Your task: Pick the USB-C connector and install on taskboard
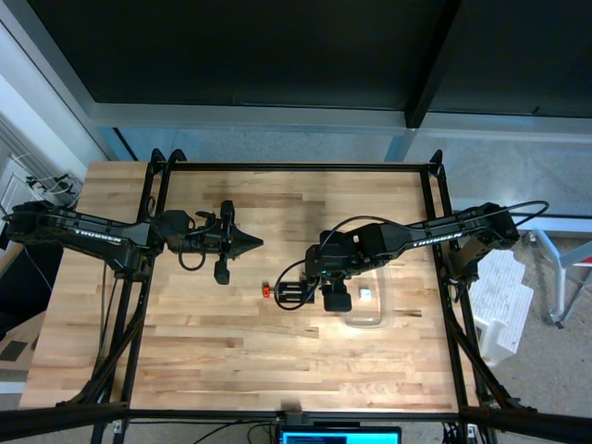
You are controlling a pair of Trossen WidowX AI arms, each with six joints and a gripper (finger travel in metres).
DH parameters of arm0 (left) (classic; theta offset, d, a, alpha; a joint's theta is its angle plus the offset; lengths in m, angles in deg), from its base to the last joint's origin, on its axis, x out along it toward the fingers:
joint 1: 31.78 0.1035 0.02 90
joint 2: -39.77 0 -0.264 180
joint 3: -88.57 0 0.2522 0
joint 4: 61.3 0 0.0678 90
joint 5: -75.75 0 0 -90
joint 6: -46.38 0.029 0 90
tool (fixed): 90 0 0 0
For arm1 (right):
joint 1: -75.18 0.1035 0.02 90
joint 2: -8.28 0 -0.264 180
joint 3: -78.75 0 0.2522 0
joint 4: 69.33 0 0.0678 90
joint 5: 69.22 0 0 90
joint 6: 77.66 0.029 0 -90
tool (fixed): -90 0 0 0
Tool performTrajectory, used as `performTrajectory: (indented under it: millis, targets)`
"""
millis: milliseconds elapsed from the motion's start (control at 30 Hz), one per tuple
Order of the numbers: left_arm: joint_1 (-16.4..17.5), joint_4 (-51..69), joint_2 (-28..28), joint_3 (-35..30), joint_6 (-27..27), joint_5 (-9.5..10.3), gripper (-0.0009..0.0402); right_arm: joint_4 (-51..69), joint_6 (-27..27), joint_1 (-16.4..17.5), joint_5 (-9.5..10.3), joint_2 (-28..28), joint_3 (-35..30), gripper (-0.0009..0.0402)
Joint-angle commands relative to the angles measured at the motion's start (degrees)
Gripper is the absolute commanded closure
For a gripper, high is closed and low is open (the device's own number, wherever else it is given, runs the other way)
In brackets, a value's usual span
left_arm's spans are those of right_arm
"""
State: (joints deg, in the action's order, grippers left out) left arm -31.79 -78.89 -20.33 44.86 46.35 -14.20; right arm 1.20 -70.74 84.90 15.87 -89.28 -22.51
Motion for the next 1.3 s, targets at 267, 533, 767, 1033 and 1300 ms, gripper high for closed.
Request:
performTrajectory:
  millis: [267, 533, 767, 1033, 1300]
  targets:
    - [0.00, 0.00, -0.02, 0.00, 0.00, -0.02, 0.0393, -0.04, -0.37, -0.11, -0.02, 0.52, 0.02, 0.0212]
    - [0.02, 0.00, 0.00, 0.00, 0.00, -0.02, 0.0393, -0.68, -1.68, -1.92, -0.07, 6.27, 2.51, 0.0289]
    - [0.02, 0.00, 0.00, 0.00, 0.00, -0.02, 0.0393, -4.85, -3.96, -3.28, 0.02, 12.55, 7.45, 0.0391]
    - [0.02, 0.00, -0.02, 0.00, 0.00, -0.02, 0.0393, -9.42, -4.66, -5.53, 3.26, 19.52, 14.32, 0.0395]
    - [0.00, 0.00, -0.02, 0.00, 0.00, -0.02, 0.0393, -18.91, -5.84, -7.37, 3.26, 27.26, 21.84, 0.0394]
